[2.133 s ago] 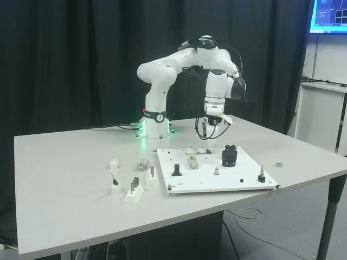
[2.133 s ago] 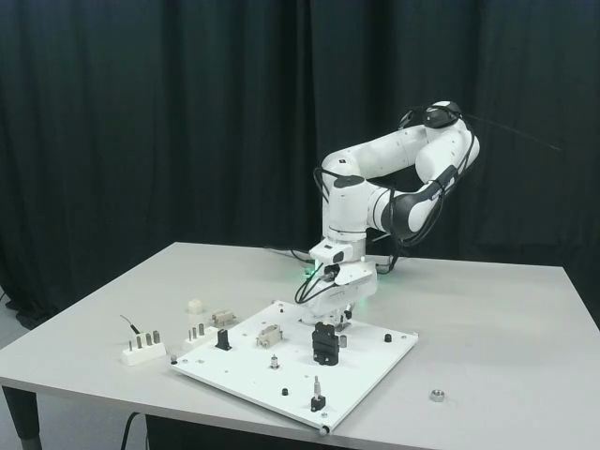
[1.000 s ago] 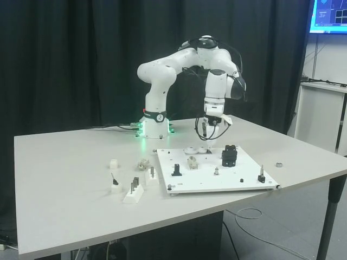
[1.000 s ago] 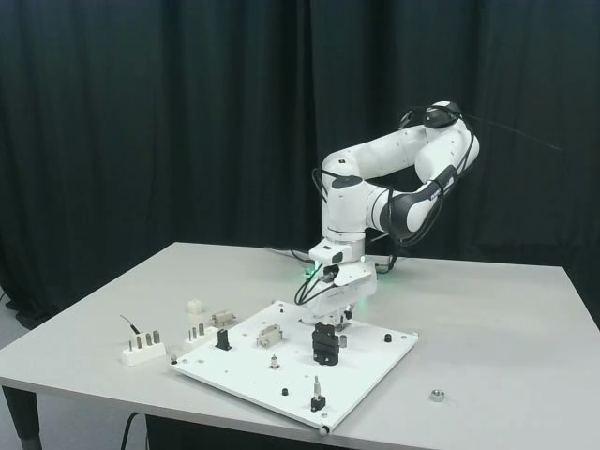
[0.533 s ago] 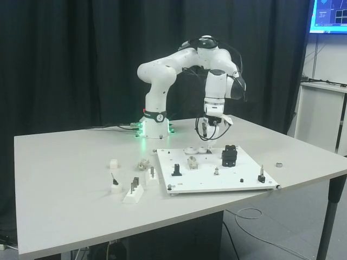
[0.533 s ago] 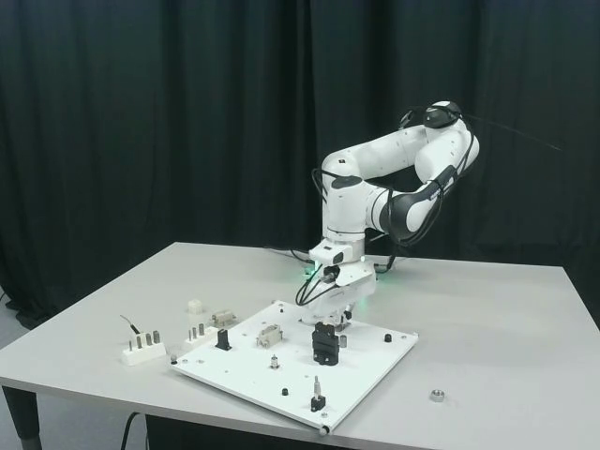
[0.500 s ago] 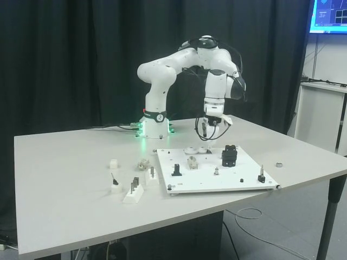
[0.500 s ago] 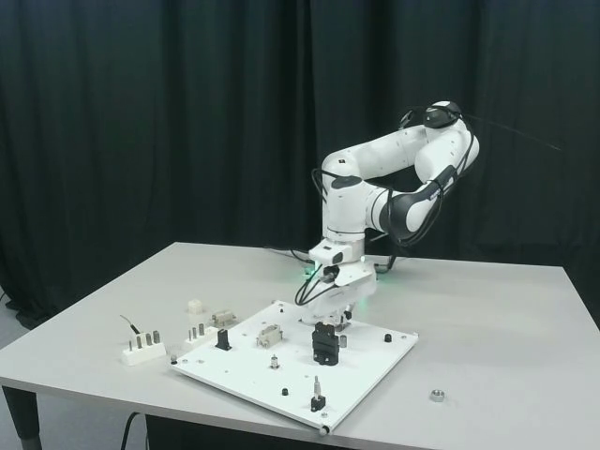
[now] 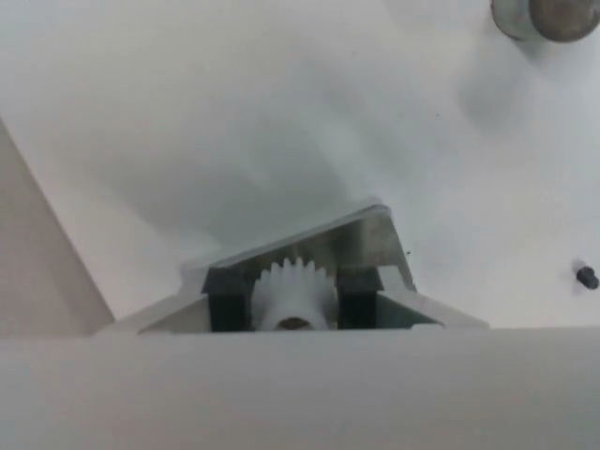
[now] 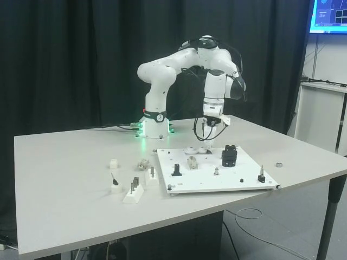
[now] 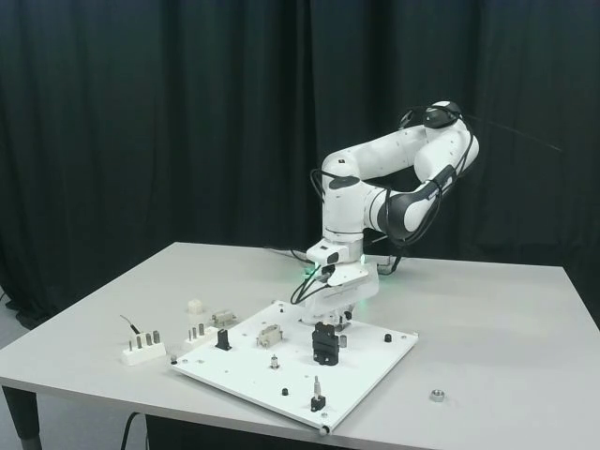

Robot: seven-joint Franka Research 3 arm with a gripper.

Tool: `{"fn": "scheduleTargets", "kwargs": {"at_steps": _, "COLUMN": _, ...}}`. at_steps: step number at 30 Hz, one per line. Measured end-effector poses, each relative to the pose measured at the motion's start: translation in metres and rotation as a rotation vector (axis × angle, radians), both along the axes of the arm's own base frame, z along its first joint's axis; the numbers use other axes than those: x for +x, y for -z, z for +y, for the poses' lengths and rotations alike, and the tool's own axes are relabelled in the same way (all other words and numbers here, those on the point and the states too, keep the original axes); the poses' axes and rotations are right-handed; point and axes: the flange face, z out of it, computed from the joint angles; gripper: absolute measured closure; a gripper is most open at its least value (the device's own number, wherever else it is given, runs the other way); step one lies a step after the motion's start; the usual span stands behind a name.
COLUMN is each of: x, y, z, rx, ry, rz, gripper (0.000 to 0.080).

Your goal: Insert small gear.

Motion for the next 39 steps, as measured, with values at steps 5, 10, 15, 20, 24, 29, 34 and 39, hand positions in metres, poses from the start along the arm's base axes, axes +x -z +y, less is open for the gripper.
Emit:
{"fn": "scheduleTargets", "kwargs": {"at_steps": 5, "x": 0.0, "y": 0.0003, "z": 0.0003, "rx": 0.003, "ry": -0.084, "rz": 0.001, "gripper": 0.0609}}
{"fn": "scheduleTargets", "kwargs": {"at_steps": 10, "x": 0.0001, "y": 0.0007, "z": 0.0006, "rx": 0.005, "ry": -0.156, "rz": 0.002, "gripper": 0.0609}}
{"fn": "scheduleTargets", "kwargs": {"at_steps": 15, "x": 0.0, "y": 0.0008, "z": 0.0005, "rx": 0.005, "ry": -0.176, "rz": 0.001, "gripper": 0.0609}}
{"fn": "scheduleTargets", "kwargs": {"at_steps": 20, "x": -0.0006, "y": 0.0009, "z": -0.0007, "rx": 0.008, "ry": -0.12, "rz": -0.003, "gripper": 0.0609}}
{"fn": "scheduleTargets", "kwargs": {"at_steps": 24, "x": -0.0007, "y": 0.0011, "z": -0.0009, "rx": 0.006, "ry": -0.042, "rz": -0.004, "gripper": 0.0609}}
{"fn": "scheduleTargets", "kwargs": {"at_steps": 29, "x": -0.0007, "y": 0.0014, "z": -0.0013, "rx": 0.005, "ry": 0.008, "rz": -0.003, "gripper": 0.0609}}
{"fn": "scheduleTargets", "kwargs": {"at_steps": 34, "x": -0.0006, "y": 0.0016, "z": -0.0011, "rx": 0.004, "ry": 0.006, "rz": -0.003, "gripper": 0.0609}}
{"fn": "scheduleTargets", "kwargs": {"at_steps": 39, "x": -0.0005, "y": 0.0025, "z": -0.0005, "rx": 0.005, "ry": -0.069, "rz": -0.002, "gripper": 0.0609}}
